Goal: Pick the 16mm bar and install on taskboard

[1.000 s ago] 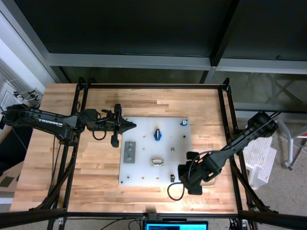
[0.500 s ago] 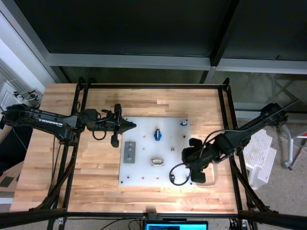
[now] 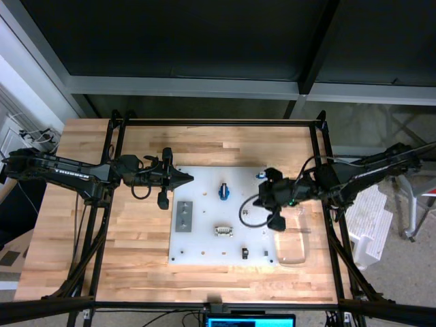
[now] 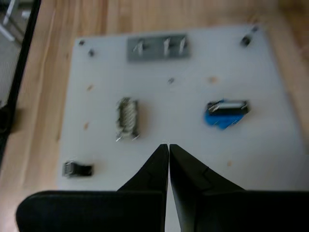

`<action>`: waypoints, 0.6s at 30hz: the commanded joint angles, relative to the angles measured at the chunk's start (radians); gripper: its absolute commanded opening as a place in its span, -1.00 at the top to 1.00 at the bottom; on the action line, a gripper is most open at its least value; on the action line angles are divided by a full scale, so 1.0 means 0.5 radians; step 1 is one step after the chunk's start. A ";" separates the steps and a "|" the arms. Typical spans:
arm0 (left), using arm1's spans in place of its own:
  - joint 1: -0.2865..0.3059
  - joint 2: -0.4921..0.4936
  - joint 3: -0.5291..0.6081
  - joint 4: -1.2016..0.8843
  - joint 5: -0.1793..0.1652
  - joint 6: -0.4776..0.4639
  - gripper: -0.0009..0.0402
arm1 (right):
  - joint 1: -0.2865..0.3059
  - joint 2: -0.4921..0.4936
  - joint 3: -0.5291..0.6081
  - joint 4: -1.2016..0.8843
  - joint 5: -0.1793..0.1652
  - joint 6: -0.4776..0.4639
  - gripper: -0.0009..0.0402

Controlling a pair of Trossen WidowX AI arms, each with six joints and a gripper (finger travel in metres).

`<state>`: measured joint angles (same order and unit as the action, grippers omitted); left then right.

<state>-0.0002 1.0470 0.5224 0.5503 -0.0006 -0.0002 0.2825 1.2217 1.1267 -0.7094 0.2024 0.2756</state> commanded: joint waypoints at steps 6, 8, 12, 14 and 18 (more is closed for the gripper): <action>0.000 0.000 0.001 0.000 0.000 0.000 0.96 | -0.258 -0.134 -0.129 0.401 -0.065 -0.328 0.96; 0.001 0.001 0.001 0.000 0.000 0.000 0.96 | -0.312 -0.159 -0.176 0.513 -0.114 -0.372 0.96; 0.001 0.001 0.001 0.000 0.000 0.000 0.96 | -0.380 -0.218 -0.275 0.739 -0.145 -0.436 0.96; 0.000 0.001 0.001 0.000 0.000 0.000 0.96 | -0.401 -0.255 -0.341 0.869 -0.147 -0.465 0.96; 0.001 0.001 0.001 0.000 0.000 0.000 0.96 | -0.448 -0.324 -0.478 1.123 -0.227 -0.478 0.96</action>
<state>-0.0002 1.0470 0.5224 0.5503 -0.0010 -0.0002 0.0669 1.0691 0.9077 -0.1860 0.1104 0.0368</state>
